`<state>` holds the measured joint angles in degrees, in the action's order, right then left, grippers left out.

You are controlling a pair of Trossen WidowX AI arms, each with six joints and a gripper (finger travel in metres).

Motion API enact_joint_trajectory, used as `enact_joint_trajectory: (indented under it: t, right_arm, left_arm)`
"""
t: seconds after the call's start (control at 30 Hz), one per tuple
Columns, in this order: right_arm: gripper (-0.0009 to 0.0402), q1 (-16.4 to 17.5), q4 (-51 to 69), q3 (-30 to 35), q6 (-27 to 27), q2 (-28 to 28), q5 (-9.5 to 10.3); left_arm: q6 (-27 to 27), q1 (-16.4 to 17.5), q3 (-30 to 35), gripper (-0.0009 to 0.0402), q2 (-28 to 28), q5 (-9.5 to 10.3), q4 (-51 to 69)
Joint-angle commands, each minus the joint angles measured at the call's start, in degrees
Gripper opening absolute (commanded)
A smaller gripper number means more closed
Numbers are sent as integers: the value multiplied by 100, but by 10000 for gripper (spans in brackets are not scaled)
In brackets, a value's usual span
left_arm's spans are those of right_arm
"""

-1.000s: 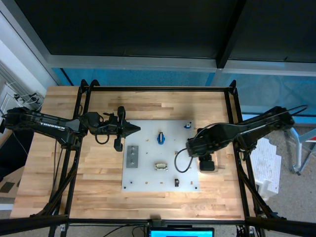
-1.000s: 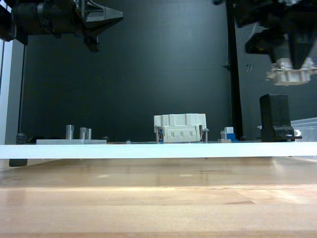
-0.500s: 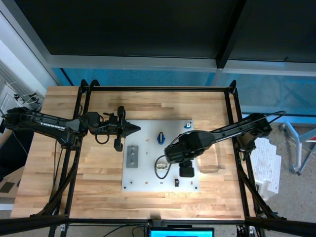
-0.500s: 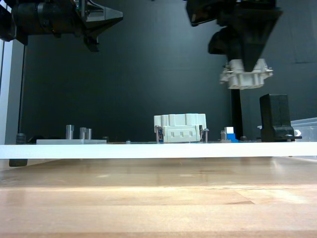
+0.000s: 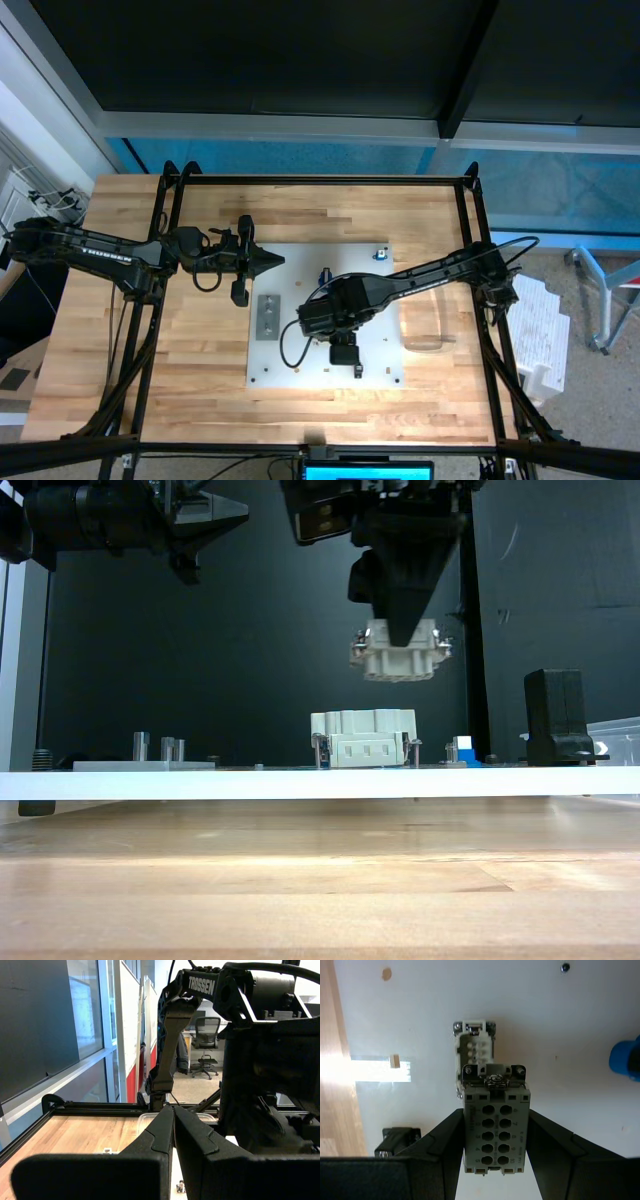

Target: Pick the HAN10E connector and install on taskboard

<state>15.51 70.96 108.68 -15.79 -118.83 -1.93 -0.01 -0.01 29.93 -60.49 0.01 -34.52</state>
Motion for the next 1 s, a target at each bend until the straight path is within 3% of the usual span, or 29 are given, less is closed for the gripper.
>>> enact_joint_trajectory:
  t: [0.03, 0.27, 1.0]
  right_arm:
    - [28, -2, 42, 179, 7, -138, 0]
    - [27, -4, 216, 595, 22, -450, 7]
    - [28, 0, -9, 649, 26, -636, -2]
  left_arm:
    - [0, 0, 2, 1, 0, 0, 0]
    - [0, 0, 2, 1, 0, 0, 0]
    - [0, 2, 2, 1, 0, 0, 0]
